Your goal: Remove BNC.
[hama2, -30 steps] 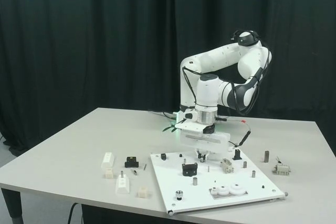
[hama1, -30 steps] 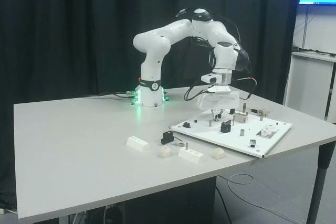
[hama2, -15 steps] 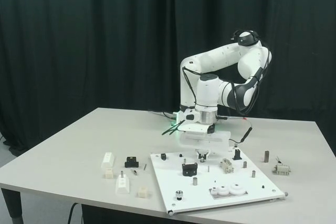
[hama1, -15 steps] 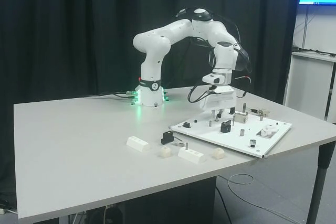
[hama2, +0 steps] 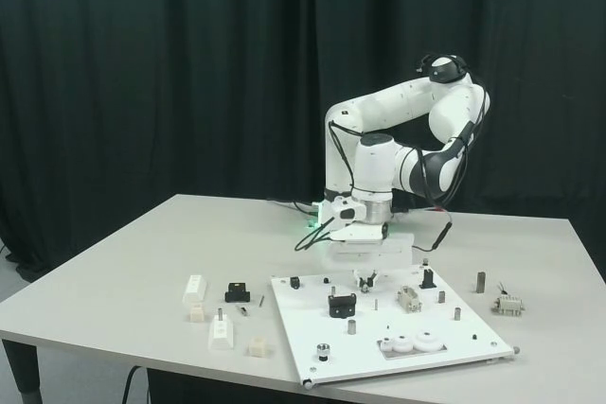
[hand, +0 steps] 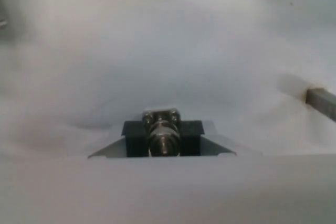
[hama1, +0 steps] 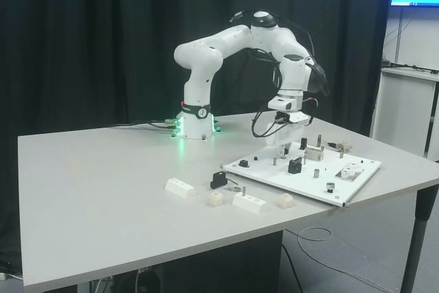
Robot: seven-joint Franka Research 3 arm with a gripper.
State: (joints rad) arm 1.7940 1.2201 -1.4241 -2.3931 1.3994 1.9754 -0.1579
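The step in hand looks like carrying the BNC (hand: 163, 135) clear of the white board (hama2: 407, 342). To do it well, the arm should lift straight up along the connector's own axis, with no sideways pull or twist, until the part is plainly free of its seat and of the small black fixtures (hama2: 342, 305) near it, and only then travel over the grey bench (hama1: 103, 176). The wrist view shows the metal connector standing between the black pads (hand: 135, 139) of the tool (hand: 163, 142), which is closed on it, with the board surface blurred well below. In the second room view the tool (hama2: 365, 278) hangs just above the board's back part, apart from it, so the BNC appears to be out of its socket and held aloft.
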